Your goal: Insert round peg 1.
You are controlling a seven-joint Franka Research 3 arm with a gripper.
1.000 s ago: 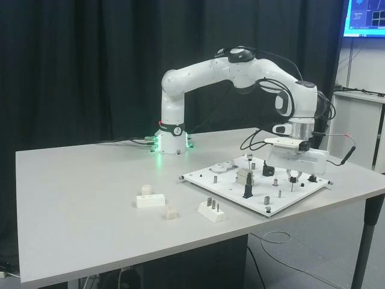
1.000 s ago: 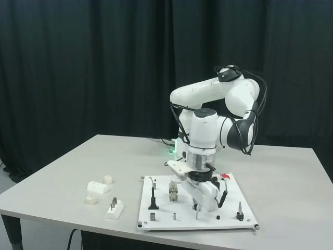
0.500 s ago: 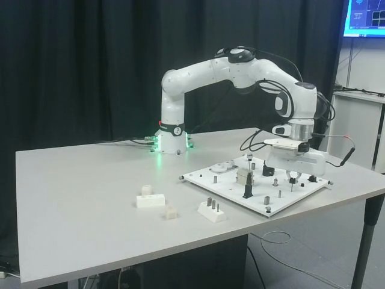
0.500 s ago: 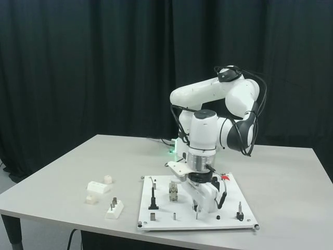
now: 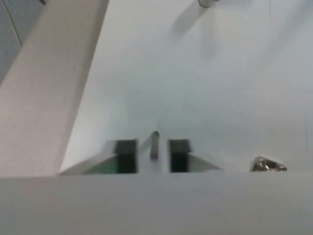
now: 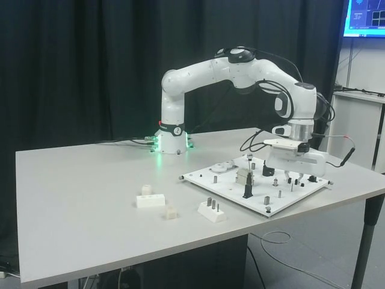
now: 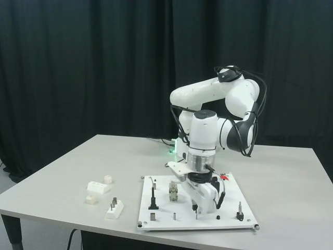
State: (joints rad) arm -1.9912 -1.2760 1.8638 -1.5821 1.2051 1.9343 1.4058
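Note:
A thin grey round peg (image 5: pixel 154 144) stands upright on the white board (image 5: pixel 205 88). It sits between the two black fingertips of my gripper (image 5: pixel 152 156), with a gap on each side, so the gripper is open and not touching it. In the first room view the gripper (image 6: pixel 293 175) hangs low over the right part of the board (image 6: pixel 225 183), with the peg (image 6: pixel 293 184) under it. The second room view shows the gripper (image 7: pixel 197 207) near the board's (image 7: pixel 161 211) front edge, above the same peg (image 7: pixel 196 214).
The board carries other small pegs and fixtures, among them a black post (image 6: pixel 246 192) and a grey block (image 7: pixel 173 192). White blocks (image 6: pixel 150 199) and a small peg holder (image 6: pixel 212 211) lie on the grey table (image 6: pixel 78 192) left of the board. The board is close to the table's front edge.
The gripper has risen slightly over the board. The peg stays standing in the same spot.

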